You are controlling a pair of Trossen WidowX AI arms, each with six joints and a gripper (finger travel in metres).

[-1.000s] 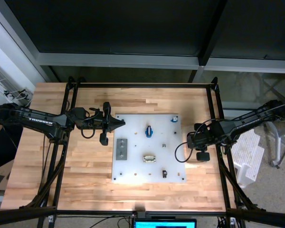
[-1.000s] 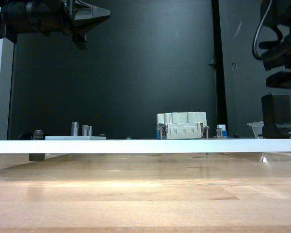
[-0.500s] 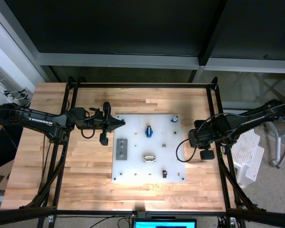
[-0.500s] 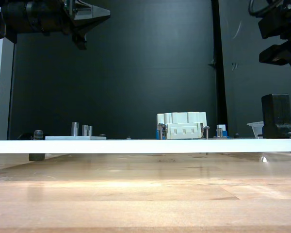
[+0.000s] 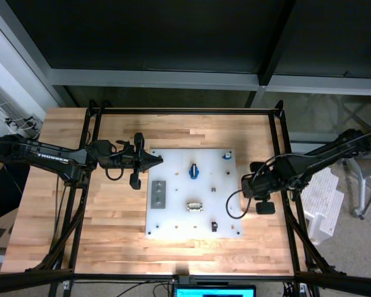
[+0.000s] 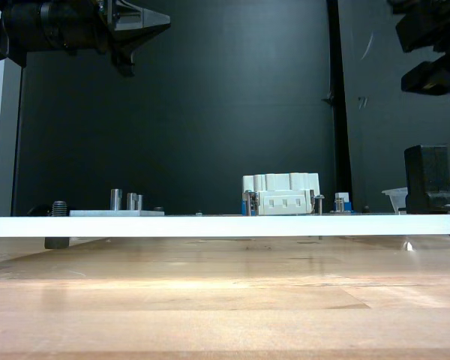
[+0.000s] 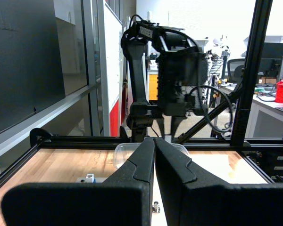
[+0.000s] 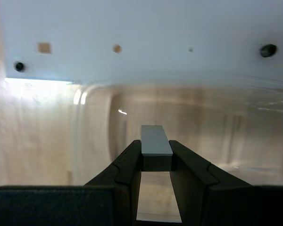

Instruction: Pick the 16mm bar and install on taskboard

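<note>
The right gripper (image 8: 156,163) is clenched on the 16mm bar (image 8: 156,141). The grey bar's end juts past the fingertips, and the rest is hidden between the fingers. It hangs held over a clear bin (image 8: 96,136) just off the right edge of the white taskboard (image 5: 173,226), clear of any seat.

The left gripper (image 5: 154,159) hovers high over the board's far-left corner, its fingers pressed together on nothing. There is open air beneath it down to the grey block with posts (image 5: 157,193).

Black frame rails (image 5: 278,148) bound the table, and the right arm reaches in across one. At board height the beige connector (image 6: 281,193) and a black block (image 6: 427,180) stand tallest — the right gripper sits above the latter, cut off by the low view's edge.

White lettering (image 5: 49,158) marks the left arm's link; I cannot read it with certainty.
</note>
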